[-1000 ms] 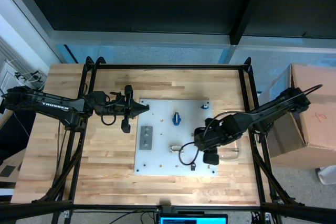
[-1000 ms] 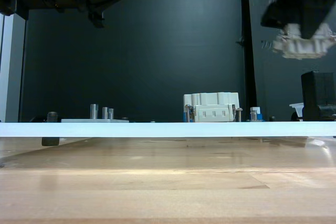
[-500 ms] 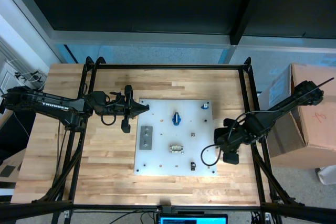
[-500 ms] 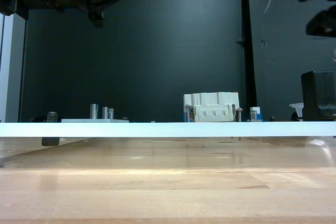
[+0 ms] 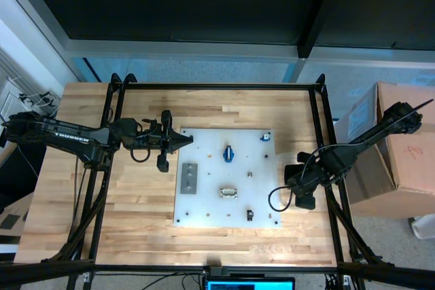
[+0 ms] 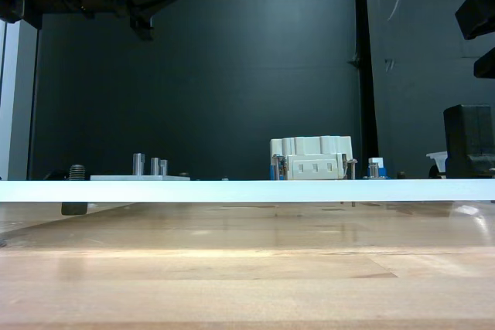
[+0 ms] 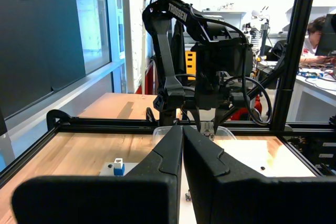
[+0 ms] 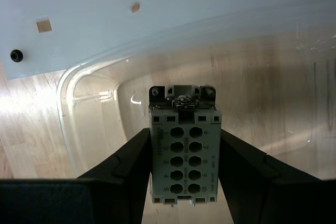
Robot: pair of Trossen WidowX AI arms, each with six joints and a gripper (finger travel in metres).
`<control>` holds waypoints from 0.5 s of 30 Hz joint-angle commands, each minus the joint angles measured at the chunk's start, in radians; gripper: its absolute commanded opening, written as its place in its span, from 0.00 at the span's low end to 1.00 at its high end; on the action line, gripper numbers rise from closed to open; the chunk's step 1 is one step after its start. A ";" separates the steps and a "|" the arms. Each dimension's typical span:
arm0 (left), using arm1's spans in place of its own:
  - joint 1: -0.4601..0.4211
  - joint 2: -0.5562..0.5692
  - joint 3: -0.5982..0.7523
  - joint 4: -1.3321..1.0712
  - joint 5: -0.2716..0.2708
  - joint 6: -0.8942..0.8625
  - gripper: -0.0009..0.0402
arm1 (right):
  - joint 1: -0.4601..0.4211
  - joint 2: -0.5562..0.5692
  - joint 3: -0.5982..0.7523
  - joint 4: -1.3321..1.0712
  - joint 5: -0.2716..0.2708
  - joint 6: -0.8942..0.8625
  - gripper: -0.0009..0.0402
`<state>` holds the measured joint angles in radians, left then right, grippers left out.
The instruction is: Remove the HAN10E connector from the taskboard and place in the container
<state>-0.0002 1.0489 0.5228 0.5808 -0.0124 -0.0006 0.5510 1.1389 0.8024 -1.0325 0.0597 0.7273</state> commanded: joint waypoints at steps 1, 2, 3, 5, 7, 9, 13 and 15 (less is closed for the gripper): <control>0.000 0.000 0.000 0.000 0.000 0.000 0.02 | 0.002 0.001 -0.002 0.004 0.001 -0.002 0.03; 0.000 0.000 0.000 0.000 0.000 0.000 0.02 | 0.002 0.001 -0.002 0.005 0.001 -0.002 0.03; 0.000 0.000 0.000 0.000 0.000 0.000 0.02 | 0.002 0.001 -0.002 0.006 0.001 -0.002 0.03; 0.000 0.000 0.000 0.000 0.000 0.000 0.02 | 0.002 0.001 -0.002 0.008 0.002 -0.002 0.03; 0.000 0.000 0.000 0.000 0.000 0.000 0.02 | 0.002 0.001 -0.005 0.014 0.007 -0.002 0.03; 0.000 0.000 0.000 0.000 0.000 0.000 0.02 | 0.002 0.001 -0.017 0.034 0.011 -0.002 0.03; 0.000 0.000 0.000 0.000 0.000 0.000 0.02 | 0.003 0.001 -0.066 0.097 0.010 0.018 0.03; 0.000 0.000 0.000 0.000 0.000 0.000 0.02 | 0.003 0.001 -0.097 0.122 0.008 0.037 0.03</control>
<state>-0.0002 1.0492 0.5224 0.5808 -0.0124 -0.0006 0.5545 1.1389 0.7235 -0.9249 0.0677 0.7502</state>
